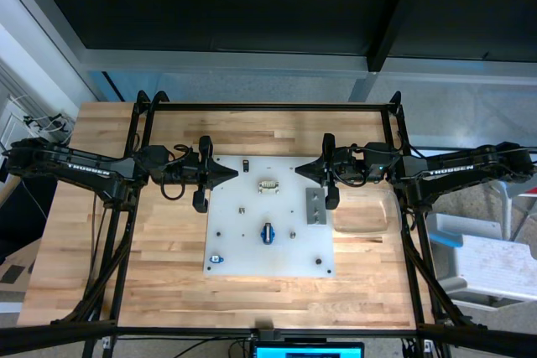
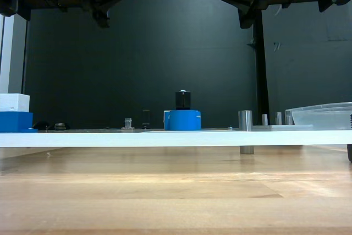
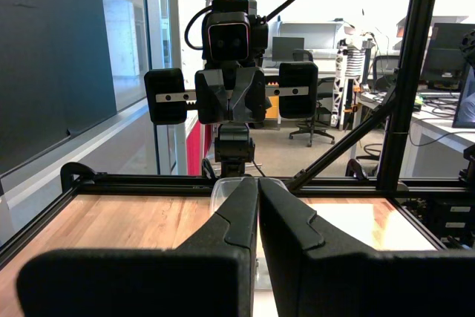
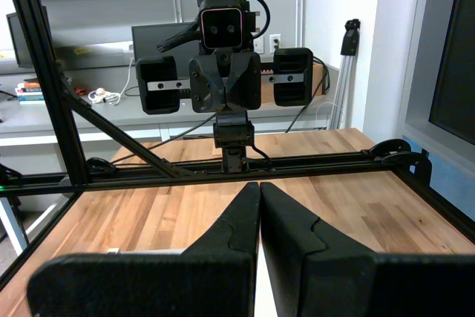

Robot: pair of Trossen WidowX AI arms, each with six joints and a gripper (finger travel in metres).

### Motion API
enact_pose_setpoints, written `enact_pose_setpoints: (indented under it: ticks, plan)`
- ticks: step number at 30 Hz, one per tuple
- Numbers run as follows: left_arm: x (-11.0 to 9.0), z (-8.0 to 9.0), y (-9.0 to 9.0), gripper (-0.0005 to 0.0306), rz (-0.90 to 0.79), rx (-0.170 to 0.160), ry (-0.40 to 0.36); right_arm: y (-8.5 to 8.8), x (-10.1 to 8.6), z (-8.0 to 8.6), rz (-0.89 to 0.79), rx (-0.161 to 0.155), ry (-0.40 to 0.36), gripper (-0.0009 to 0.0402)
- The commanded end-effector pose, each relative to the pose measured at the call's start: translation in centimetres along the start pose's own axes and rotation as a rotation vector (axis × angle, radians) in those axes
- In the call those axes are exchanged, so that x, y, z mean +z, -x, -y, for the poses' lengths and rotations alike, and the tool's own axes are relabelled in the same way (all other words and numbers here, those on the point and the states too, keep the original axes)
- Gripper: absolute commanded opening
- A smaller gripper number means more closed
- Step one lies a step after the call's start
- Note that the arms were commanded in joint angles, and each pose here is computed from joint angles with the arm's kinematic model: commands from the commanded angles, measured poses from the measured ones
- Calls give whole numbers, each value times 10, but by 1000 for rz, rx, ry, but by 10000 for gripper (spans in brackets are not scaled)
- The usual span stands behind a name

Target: Pick the 16mm cylinder and place it in the container

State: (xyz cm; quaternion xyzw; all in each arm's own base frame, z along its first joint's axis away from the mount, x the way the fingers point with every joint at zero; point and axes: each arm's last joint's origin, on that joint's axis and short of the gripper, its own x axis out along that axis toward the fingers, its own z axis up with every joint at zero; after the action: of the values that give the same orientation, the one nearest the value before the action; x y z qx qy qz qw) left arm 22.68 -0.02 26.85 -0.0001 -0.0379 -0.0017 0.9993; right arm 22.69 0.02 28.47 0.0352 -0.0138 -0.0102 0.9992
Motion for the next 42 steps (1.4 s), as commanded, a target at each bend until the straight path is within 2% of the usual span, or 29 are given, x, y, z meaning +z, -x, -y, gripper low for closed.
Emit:
enact_pose_setpoints:
  ticks: [1,11,17,25,33,42]
  plan:
    - [0,0,0,0,1,0,0,0,0,0,0,0,0,0]
    - [0,0,0,0,0,0,0,0,0,0,0,0,0,0]
    - [0,0,0,0,0,0,0,-1,4,-1,-17,1,-35,0]
    - [0,0,0,0,1,0,0,-4,29,-3,-209,-10,-26,0]
    - [0,0,0,0,0,0,0,6,55,-5,-430,-28,-18,0]
    - [0,0,0,0,1,0,0,11,73,-8,-544,-44,-60,0]
